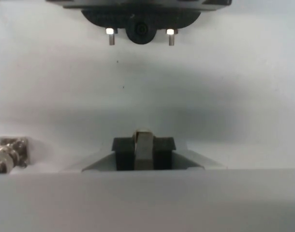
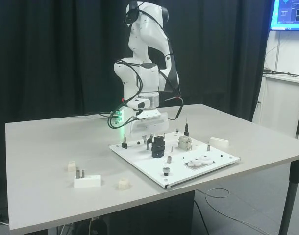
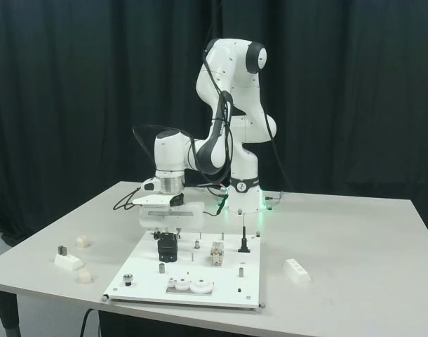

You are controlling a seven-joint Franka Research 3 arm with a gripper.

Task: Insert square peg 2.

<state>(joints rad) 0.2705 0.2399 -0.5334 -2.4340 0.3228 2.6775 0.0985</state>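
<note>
In the wrist view my gripper [image 1: 144, 153] is shut on a grey square peg [image 1: 144, 145], which stands upright between the two black fingertips [image 1: 122, 153]. Behind the peg lies the white board [image 1: 147, 87]. From the room cameras the gripper [image 2: 158, 147] [image 3: 167, 247] hangs low over the near-left part of the white board [image 2: 208, 169] [image 3: 221, 295]. The peg itself is hidden by the fingers in both room views. A white holder block [image 2: 87, 181] [image 3: 67, 261] with short grey pegs [image 2: 81, 173] standing in it lies on the grey table, off the board.
On the board stand a thin black post [image 3: 243, 242], a metal fixture [image 2: 184, 143], white gears [image 3: 189, 284] and small studs. A metal connector [image 1: 9, 154] shows beside the fingers. Small white blocks [image 2: 71, 165] [image 2: 123, 184] and a white piece [image 3: 297, 269] lie on the table.
</note>
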